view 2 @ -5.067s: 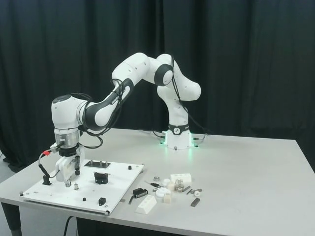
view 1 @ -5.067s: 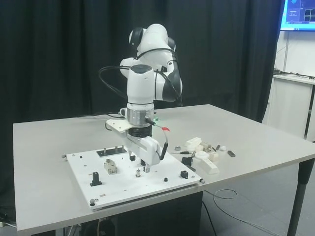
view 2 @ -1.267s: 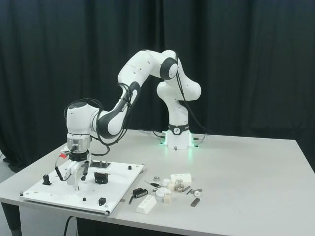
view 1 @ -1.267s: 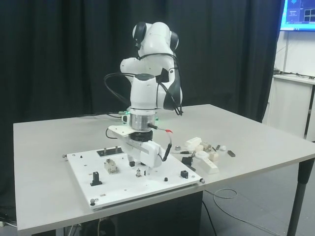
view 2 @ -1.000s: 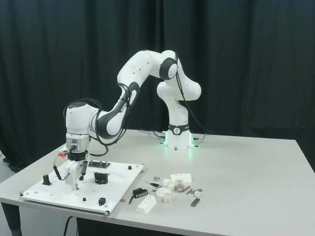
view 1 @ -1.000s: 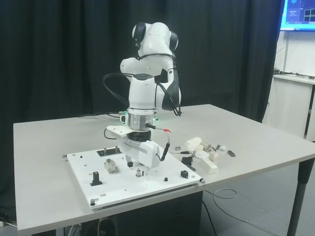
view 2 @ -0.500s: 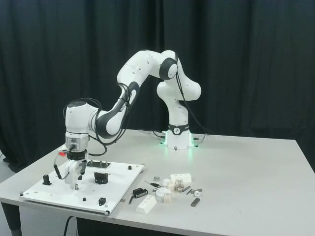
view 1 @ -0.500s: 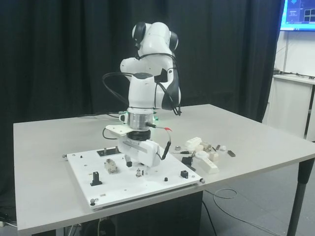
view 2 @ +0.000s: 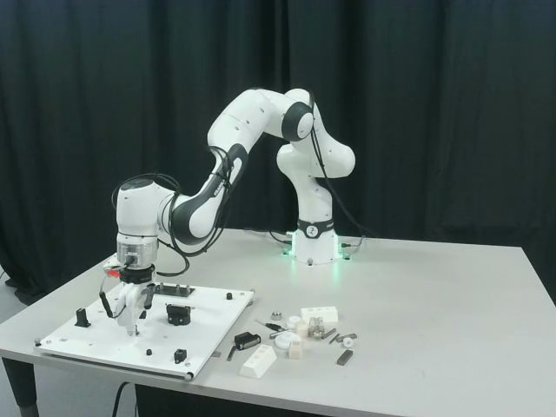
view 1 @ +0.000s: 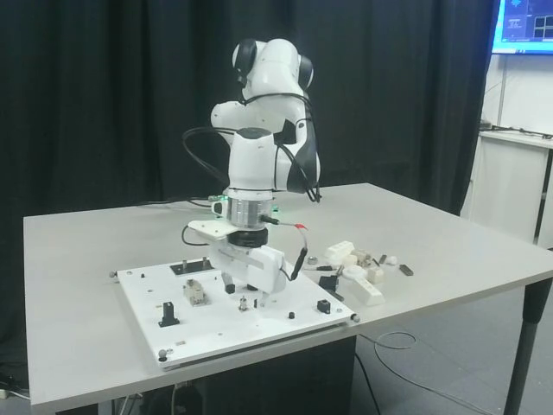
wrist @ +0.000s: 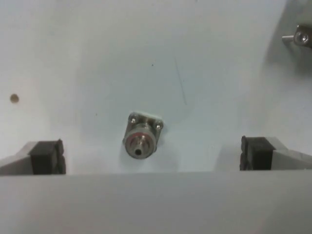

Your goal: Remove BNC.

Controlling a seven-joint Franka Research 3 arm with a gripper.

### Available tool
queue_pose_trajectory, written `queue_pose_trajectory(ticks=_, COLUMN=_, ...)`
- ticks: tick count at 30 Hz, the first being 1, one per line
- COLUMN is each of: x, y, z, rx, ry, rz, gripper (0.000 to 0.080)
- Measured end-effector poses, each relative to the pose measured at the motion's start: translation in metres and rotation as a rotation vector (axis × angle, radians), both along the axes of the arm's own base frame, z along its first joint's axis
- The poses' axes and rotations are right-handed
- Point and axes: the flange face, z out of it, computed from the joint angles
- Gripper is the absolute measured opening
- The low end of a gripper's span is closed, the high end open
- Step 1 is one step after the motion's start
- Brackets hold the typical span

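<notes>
Directly above the connector (wrist: 141, 136) on the white board (wrist: 146, 53), pincer (wrist: 151, 156) spread wide, grasping nothing

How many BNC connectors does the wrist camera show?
1. The BNC connector stands on the white board between the fingers of the open gripper, touching neither. Others may lie outside the view.

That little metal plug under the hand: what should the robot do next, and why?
Probably lower straight down. The hand is open, its fingers on either side of the plug on the white board, touching nothing yet.
</notes>
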Motion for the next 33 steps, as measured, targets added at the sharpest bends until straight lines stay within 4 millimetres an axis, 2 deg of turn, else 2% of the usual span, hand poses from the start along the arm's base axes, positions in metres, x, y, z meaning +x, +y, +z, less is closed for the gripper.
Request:
queue_pose_trajectory(ticks=23, x=0.0005, y=-0.0002, z=-0.0023, rx=0.0, ry=0.007, rz=0.023, gripper=0.08)
queue_pose_trajectory(ticks=24, x=0.0006, y=-0.0004, z=-0.0024, rx=0.0, ry=0.007, rz=0.023, gripper=0.0691)
queue_pose_trajectory(ticks=33, x=0.0022, y=-0.0039, z=-0.0041, rx=-0.007, ry=0.003, rz=0.021, gripper=0.0691)
